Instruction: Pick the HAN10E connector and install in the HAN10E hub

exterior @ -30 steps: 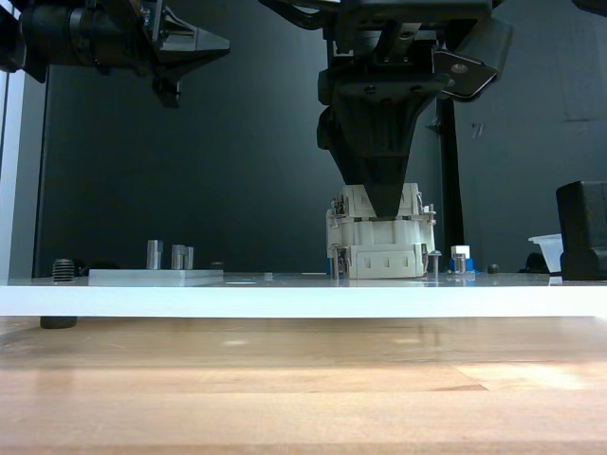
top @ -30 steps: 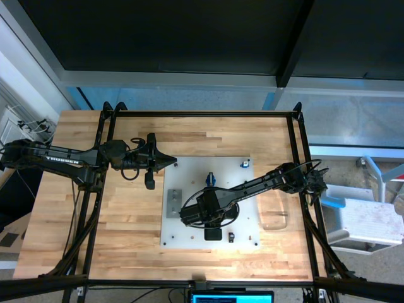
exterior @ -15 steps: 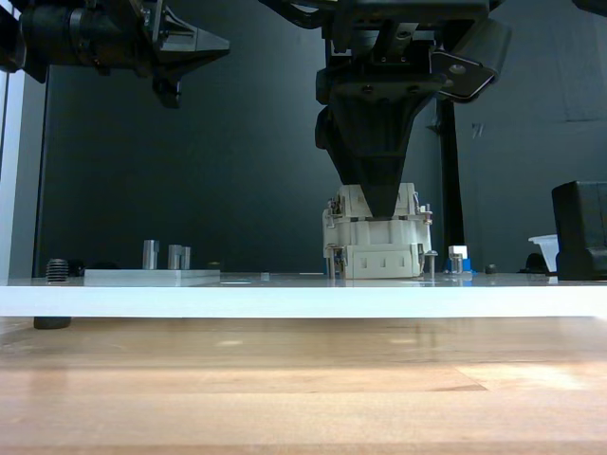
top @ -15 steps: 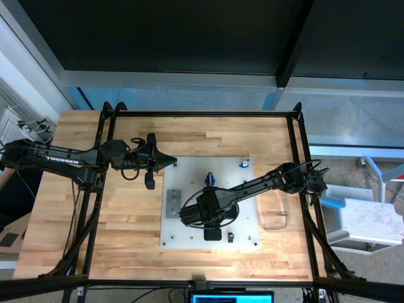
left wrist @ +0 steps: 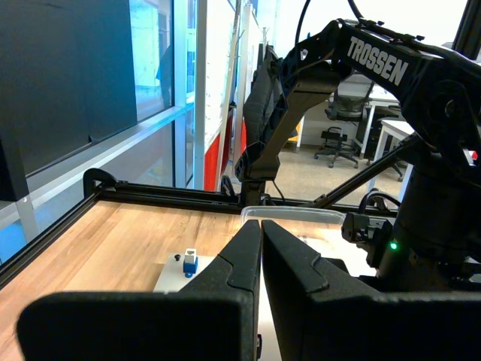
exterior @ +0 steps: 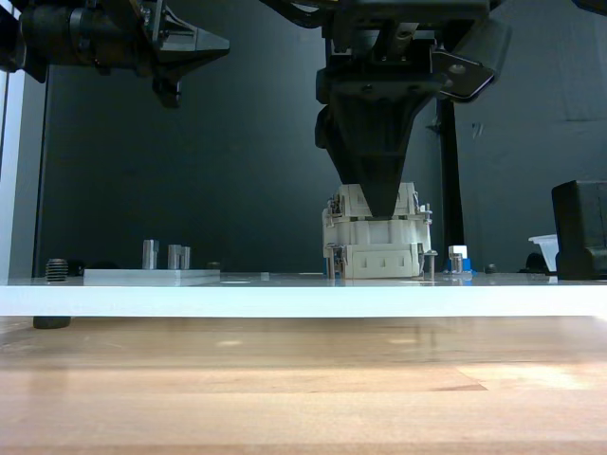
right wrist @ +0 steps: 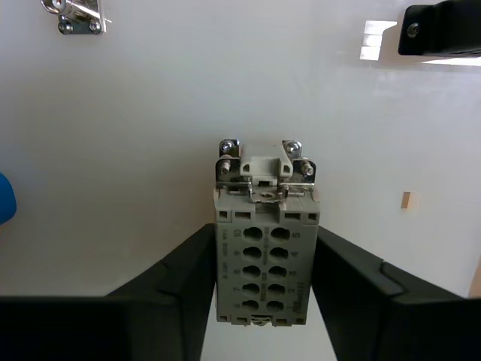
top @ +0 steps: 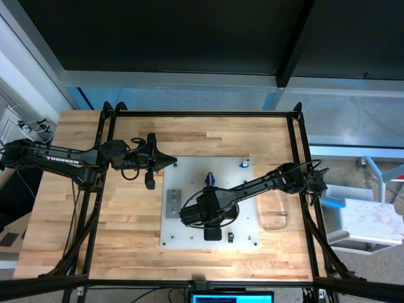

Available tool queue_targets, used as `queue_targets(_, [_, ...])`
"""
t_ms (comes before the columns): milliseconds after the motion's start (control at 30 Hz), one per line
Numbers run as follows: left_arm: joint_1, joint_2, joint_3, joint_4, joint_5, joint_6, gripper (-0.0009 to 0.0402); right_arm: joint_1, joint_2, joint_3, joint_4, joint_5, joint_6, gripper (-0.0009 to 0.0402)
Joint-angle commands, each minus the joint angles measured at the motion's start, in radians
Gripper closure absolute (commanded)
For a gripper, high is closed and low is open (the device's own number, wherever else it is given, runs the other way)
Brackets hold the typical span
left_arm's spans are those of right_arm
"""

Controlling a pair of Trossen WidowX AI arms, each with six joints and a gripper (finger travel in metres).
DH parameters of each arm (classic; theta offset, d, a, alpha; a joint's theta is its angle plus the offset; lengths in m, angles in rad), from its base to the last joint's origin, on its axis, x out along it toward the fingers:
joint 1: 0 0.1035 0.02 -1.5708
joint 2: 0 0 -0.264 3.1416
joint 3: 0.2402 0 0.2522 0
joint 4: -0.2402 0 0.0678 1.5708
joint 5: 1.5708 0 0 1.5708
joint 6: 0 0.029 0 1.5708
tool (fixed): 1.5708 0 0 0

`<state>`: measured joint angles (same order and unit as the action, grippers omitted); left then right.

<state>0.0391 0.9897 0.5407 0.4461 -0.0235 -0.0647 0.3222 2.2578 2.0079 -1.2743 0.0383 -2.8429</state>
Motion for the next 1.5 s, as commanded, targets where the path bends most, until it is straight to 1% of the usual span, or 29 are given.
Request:
queue_targets(33, [0.0,0.0,0.0,0.001,0.0,0.0,0.0393,0.002,-0.016,0.002,-0.02,-0.006,0.003,0.0164])
queue_targets(167, [0.0,0.0,0.0,0.001,0.0,0.0,0.0393,0.003,-0.034,0.002,-0.027,-0.005,0.003,0.0109])
queue_targets(300, [0.0,0.0,0.0,0.0,0.0,0.0,0.0393,0.005,-0.057,0.002,-0.031,-0.006,0.003,0.0067])
queue_targets(433, [0.0,0.0,0.0,0.001,0.0,0.0,0.0393,0.005,-0.085,0.003,-0.031,-0.005,0.003,0.0036])
queue_targets(567, [0.0,0.0,0.0,0.0,0.0,0.0,0.0393,0.005,-0.114,0.006,-0.032,-0.004,0.003,0.0017])
queue_targets(700, [0.0,0.0,0.0,0.001,0.0,0.0,0.0393,0.005,-0.136,0.006,-0.033,-0.004,0.003,0.001])
queue_targets(967, [0.0,0.0,0.0,0.001,0.0,0.0,0.0393,0.005,-0.166,0.006,-0.037,-0.005,0.003,0.0013])
queue_targets(1500, [0.0,0.0,0.0,0.001,0.0,0.0,0.0393,0.004,-0.169,0.006,-0.036,-0.005,0.003,0.0013])
